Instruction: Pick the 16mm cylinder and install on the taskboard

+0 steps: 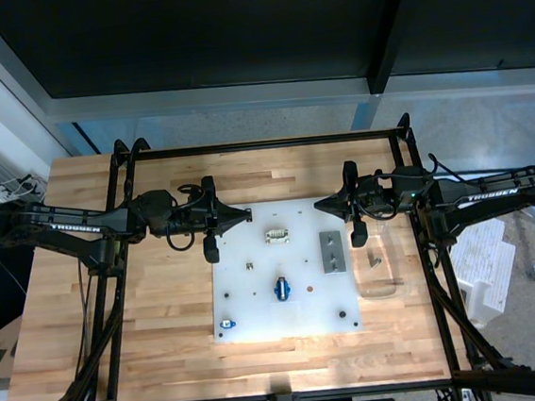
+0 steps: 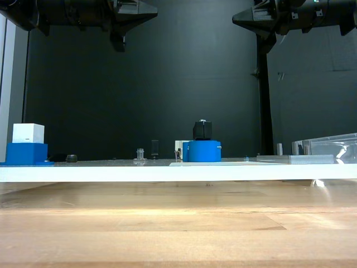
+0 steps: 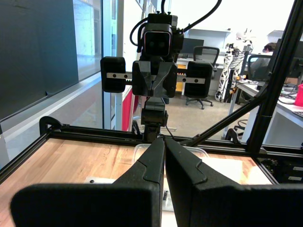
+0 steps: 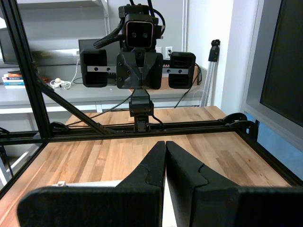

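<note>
High over far edge of taskboard (image 1: 307, 315) on wooden counter (image 1: 165, 315), left claw (image 1: 248, 214) and right claw (image 1: 318, 205) face each other, both pinched closed, gripping nothing. 16mm cylinder (image 1: 374, 259) lies in clear tray (image 1: 390, 291) beside board's right edge, near right claw, lower, toward counter's near edge, untouched. Left arm (image 1: 71, 229) and right arm (image 1: 480, 197) read "TROSSEN".

left hand (image 1: 248, 214) closed, raised, pointing inward | right hand (image 1: 317, 205) same
</note>
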Robot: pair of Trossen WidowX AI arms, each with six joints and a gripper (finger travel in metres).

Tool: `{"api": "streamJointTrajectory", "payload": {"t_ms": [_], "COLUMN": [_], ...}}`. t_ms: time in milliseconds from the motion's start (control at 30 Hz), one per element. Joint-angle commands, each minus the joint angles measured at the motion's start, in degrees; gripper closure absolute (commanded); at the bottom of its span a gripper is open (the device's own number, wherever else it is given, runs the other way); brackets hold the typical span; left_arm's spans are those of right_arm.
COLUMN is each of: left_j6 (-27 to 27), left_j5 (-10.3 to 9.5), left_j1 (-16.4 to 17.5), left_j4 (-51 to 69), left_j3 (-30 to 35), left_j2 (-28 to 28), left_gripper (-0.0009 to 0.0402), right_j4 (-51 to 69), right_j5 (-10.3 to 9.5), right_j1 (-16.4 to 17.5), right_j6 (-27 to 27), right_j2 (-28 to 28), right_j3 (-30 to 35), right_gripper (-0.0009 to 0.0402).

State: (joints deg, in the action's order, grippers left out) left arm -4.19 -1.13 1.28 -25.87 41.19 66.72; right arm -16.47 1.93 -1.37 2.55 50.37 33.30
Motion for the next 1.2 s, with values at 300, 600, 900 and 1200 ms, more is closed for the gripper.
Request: {"api": "streamJointTrajectory", "payload": {"t_ms": [300,600,900,1200], "left_j6": [0.0,0.0,0.0,0.0], "left_j5": [0.02,0.02,0.02,0.02], "left_j1": [0.0,0.0,0.0,0.0], "left_j4": [0.0,0.0,0.0,0.0], "left_j3": [0.0,0.0,0.0,0.0], "left_j2": [0.0,0.0,0.0,0.0], "left_gripper": [0.0393,0.0393,0.0393,0.0393], "right_j4": [-4.1,-3.3,13.8,37.7], "right_j5": [0.04,0.02,-2.01,-1.99], "right_j1": [0.0,0.0,0.5,1.2], "right_j6": [-0.1,0.0,4.3,4.9], "right_j2": [0.2,0.4,0.4,0.5], "right_j3": [0.0,0.0,3.2,9.5], "right_gripper": [0.0393,0.0393,0.0393,0.0393]}}
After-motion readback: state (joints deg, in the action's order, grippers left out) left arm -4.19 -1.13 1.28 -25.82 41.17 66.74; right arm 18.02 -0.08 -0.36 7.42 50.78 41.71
